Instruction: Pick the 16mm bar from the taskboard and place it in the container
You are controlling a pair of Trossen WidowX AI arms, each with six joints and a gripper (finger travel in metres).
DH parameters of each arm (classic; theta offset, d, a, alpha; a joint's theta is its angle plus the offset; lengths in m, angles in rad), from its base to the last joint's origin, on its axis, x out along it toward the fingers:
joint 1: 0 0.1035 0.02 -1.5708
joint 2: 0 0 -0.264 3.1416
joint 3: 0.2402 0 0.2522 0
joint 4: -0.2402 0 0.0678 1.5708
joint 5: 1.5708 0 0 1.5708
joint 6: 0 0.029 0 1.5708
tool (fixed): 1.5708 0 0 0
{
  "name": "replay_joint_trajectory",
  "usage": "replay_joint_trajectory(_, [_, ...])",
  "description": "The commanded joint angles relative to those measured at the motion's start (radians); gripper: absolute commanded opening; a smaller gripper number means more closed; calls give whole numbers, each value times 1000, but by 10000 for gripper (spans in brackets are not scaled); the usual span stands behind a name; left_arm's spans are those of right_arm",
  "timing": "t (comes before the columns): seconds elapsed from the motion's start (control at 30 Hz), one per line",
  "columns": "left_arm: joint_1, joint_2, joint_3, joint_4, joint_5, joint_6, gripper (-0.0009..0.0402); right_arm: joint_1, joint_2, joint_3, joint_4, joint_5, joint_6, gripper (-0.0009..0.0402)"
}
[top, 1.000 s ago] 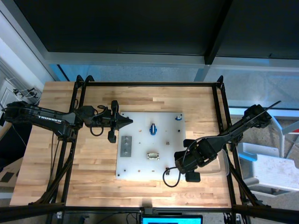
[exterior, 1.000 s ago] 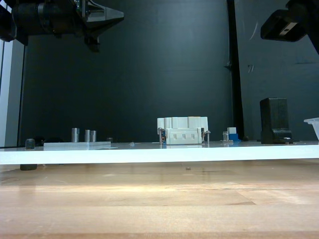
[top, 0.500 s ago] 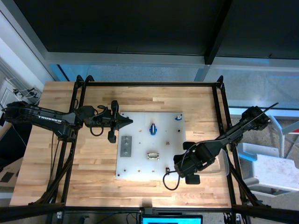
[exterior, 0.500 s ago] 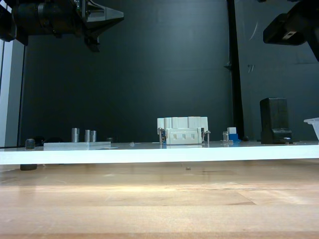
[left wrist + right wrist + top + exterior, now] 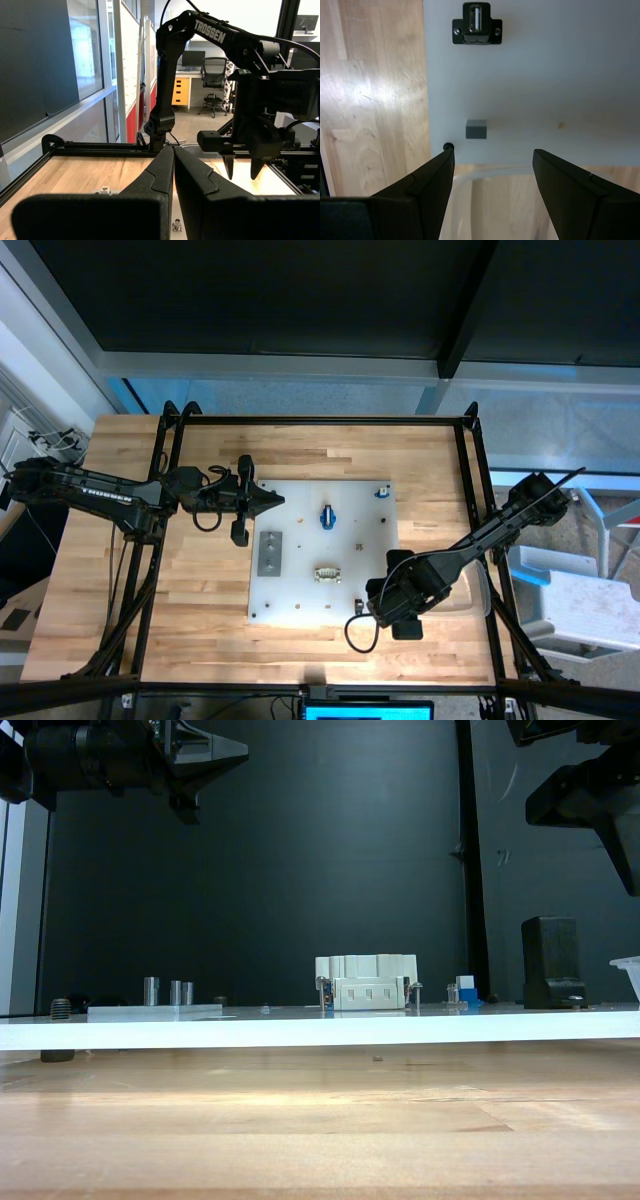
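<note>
The right gripper (image 5: 493, 154), spread open and empty, hangs over the board (image 5: 300, 502) near its right corner. The left gripper (image 5: 173, 148), pressed together, hangs at the far left. The bar, maybe one of the pegs (image 5: 151, 991) at the grey block (image 5: 270, 552), sits well apart, so the wrong one could get grabbed.

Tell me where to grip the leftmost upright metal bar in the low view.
Grip the bar on its bare upper shank, coming straight down: it stands upright and only that part clears the grey block. The open right gripper hovers over the near right corner of the taskboard; the shut left gripper hangs over its far left edge.
</note>
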Motion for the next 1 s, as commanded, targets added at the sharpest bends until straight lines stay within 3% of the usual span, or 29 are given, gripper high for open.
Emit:
replay_joint_trajectory(0.03, [0,0,0,0,0,0,0,2,13,0,12,0,0,220])
replay_joint_trajectory(1.0, [0,0,0,0,0,0,0,13,67,-51,93,3,0,220])
